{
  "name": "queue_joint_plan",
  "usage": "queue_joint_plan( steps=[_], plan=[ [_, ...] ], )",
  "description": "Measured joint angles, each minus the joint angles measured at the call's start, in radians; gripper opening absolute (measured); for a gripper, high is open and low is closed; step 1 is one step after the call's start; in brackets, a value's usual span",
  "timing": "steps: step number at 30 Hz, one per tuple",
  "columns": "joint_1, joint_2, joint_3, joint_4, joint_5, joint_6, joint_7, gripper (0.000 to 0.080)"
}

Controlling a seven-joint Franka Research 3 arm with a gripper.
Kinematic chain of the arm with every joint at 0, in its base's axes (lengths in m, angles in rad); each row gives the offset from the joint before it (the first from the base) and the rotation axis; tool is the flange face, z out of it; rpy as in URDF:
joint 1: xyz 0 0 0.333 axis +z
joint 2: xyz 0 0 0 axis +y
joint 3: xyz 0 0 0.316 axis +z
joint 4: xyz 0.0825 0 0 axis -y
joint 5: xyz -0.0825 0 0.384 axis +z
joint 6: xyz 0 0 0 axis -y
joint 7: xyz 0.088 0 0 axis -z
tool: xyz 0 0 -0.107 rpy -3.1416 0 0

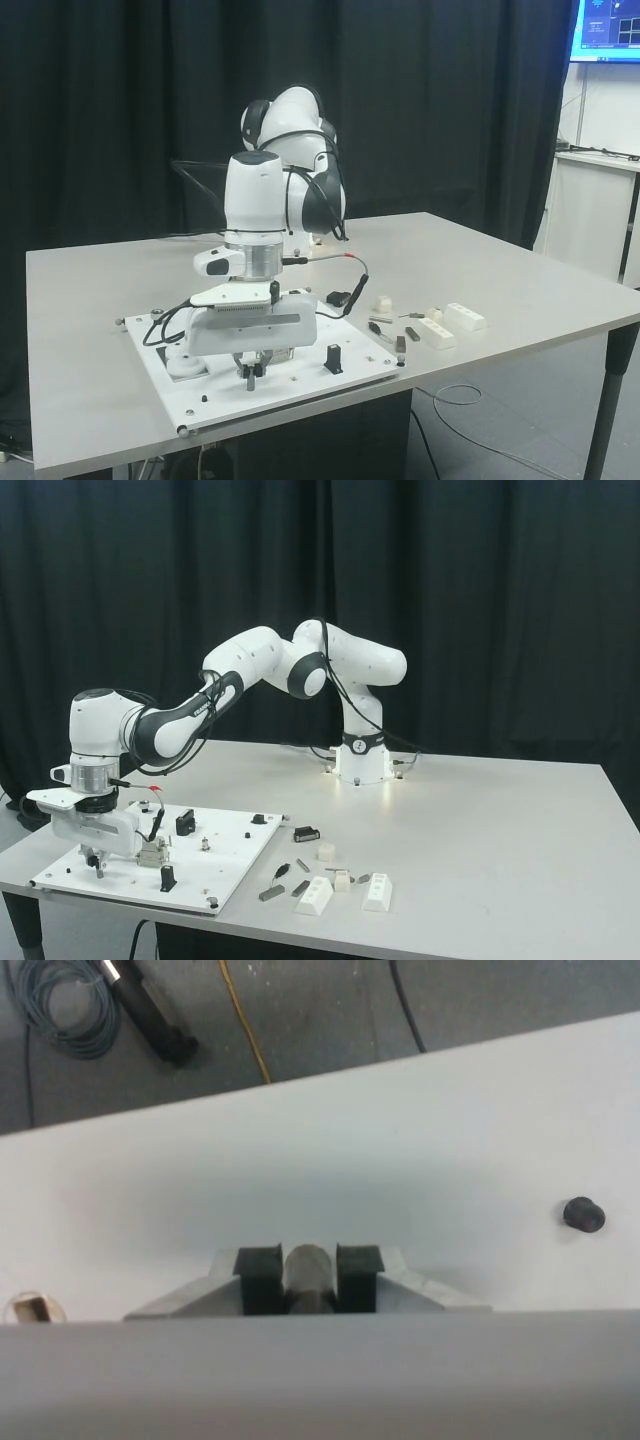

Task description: Remove round peg 3.

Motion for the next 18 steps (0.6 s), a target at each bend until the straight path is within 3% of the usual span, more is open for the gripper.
queue_joint_plan(
  steps=[18],
  plan=[
    [-0.007, 0.000, 0.000, 0.000, 0.024, -0.002, -0.017, 0.0109]
  ],
)
